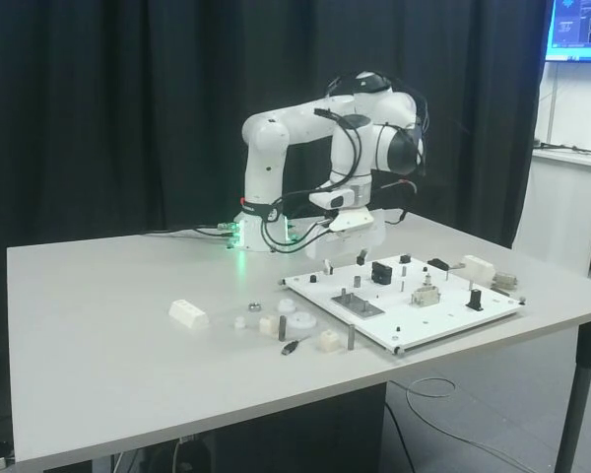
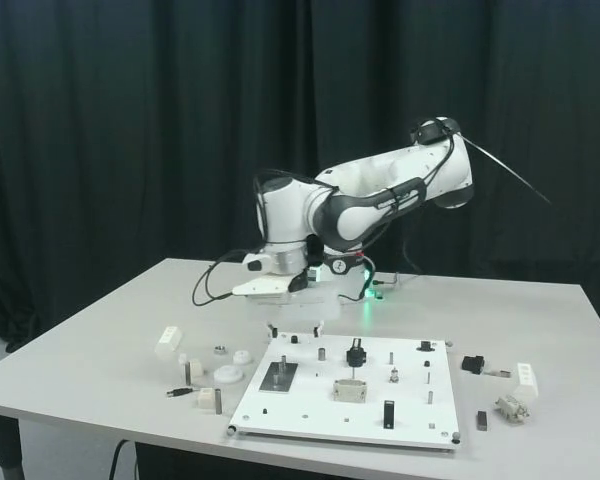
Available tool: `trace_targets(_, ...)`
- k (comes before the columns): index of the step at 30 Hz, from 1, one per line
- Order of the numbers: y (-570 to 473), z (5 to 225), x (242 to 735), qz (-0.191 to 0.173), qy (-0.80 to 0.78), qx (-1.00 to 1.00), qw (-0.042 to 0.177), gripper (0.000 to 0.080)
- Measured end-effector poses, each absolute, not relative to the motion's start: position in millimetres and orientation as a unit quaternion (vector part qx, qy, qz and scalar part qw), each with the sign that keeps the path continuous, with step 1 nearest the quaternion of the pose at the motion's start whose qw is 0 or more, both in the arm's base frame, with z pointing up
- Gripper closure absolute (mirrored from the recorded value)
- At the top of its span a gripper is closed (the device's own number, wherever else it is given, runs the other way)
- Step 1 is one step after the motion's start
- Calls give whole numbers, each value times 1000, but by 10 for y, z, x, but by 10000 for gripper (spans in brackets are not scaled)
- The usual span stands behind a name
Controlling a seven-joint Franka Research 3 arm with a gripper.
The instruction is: Remove round peg 4.
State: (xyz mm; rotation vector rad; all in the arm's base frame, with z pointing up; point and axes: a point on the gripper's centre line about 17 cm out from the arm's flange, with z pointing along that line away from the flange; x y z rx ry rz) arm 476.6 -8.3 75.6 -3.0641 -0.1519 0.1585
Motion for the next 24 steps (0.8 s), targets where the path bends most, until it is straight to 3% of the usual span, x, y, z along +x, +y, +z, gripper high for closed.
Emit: trace_targets(24,263,461,4618,58,-45,-997,4,3)
